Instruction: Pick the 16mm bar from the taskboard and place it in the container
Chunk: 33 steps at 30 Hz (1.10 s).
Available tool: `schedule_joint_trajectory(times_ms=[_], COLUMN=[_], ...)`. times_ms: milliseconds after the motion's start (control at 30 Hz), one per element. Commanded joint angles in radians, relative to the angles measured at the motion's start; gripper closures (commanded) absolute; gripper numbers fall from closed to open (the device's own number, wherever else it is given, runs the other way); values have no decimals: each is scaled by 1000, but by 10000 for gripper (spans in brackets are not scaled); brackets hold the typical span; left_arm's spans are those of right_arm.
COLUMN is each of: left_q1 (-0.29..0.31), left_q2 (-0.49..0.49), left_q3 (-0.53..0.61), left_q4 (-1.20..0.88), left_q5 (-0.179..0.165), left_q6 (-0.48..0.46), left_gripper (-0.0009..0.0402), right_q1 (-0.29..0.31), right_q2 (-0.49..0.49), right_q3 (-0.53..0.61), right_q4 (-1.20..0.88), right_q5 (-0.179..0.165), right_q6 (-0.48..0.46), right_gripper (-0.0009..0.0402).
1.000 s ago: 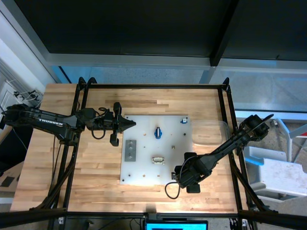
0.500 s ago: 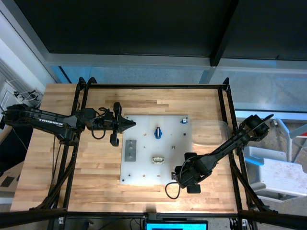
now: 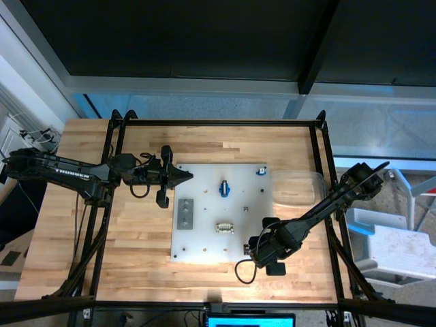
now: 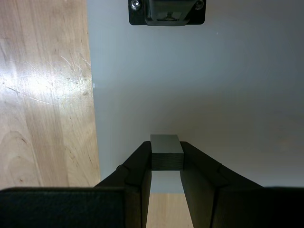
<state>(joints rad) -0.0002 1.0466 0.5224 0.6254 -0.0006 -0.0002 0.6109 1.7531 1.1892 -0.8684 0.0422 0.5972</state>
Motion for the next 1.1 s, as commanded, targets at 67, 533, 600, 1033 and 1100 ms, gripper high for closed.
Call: schedule_joint_trajectory(times_ms=[67, 533, 600, 1033, 1100], left_q1=[0, 0, 0, 0, 0], left_q2=[0, 0, 0, 0, 0], left_q3=[0, 0, 0, 0, 0], left_q4=[0, 0, 0, 0, 0], left_q5=[0, 0, 0, 0, 0], left_q6=[0, 0, 0, 0, 0], left_gripper=[393, 393, 393, 393, 393], right_q1=[-1, -2, -2, -7, -9], right_q2=[-14, -78, -88, -143, -151], right_q3=[1, 27, 42, 79, 79], right_q4=[1, -67, -92, -169, -171], right_q5=[-24, -35, -35, -35, -35], right_q6=[1, 0, -1, -2, -2], right_gripper=[367, 370, 370, 370, 370])
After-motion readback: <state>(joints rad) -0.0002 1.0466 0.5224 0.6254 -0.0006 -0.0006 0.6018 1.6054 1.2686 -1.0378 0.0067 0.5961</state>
